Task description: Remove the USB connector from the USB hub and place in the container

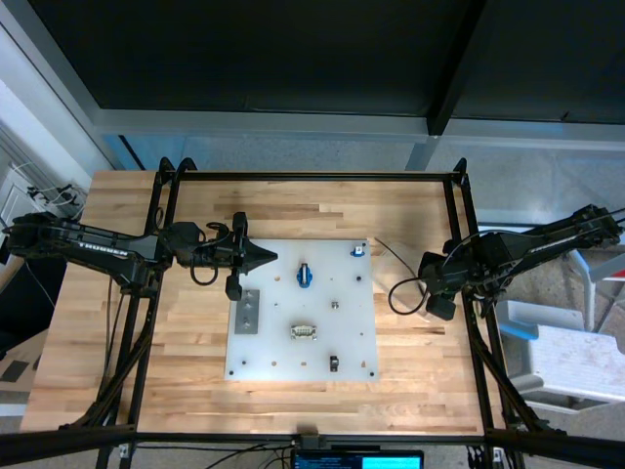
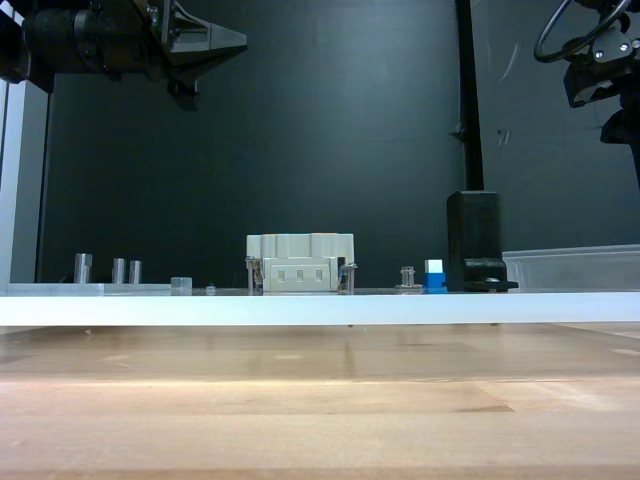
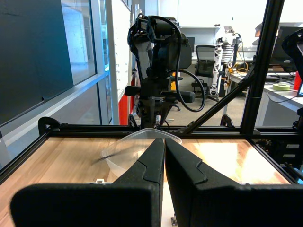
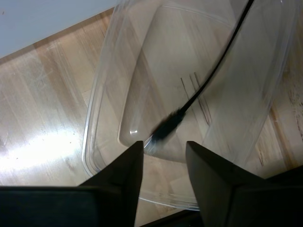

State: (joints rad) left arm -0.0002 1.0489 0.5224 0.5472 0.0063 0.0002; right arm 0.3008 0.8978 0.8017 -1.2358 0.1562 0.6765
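USB connector (image 4: 166,127): black plug with a thin black cable, blurred. It lies within the outline of the container (image 4: 102,104), beyond the gap between the right gripper's fingers, and touches neither finger. Whether it rests on the container's floor cannot be told.

Container: clear shallow tray on the tabletop, between the right edge of the board (image 1: 293,363) and the tabletop's right edge.

Hub (image 1: 334,363): small black block, upright on the board near its near edge, right of centre.

Board: white square, flat at the tabletop's middle. It also carries a grey plate (image 1: 249,313) with pegs by its left edge, a blue clip (image 1: 305,276) toward its far edge, and a grey-beige connector (image 1: 303,333) near its centre.

Tabletop (image 1: 127,381): pale wood planks, ringed by a black frame (image 1: 312,177).

Room: dark panel beyond the far edge. The left wrist view shows windows, desks and office chairs behind the right arm.

Right gripper (image 4: 163,144): released, fingers spread with nothing between them. It points down, raised above the container, and its arm reaches in from the right edge.

Left gripper (image 1: 271,257): clenched on nothing, fingers pressed together. It is held level and high over the board's far left corner, pointing toward the right arm. Its arm stretches in from the left edge.
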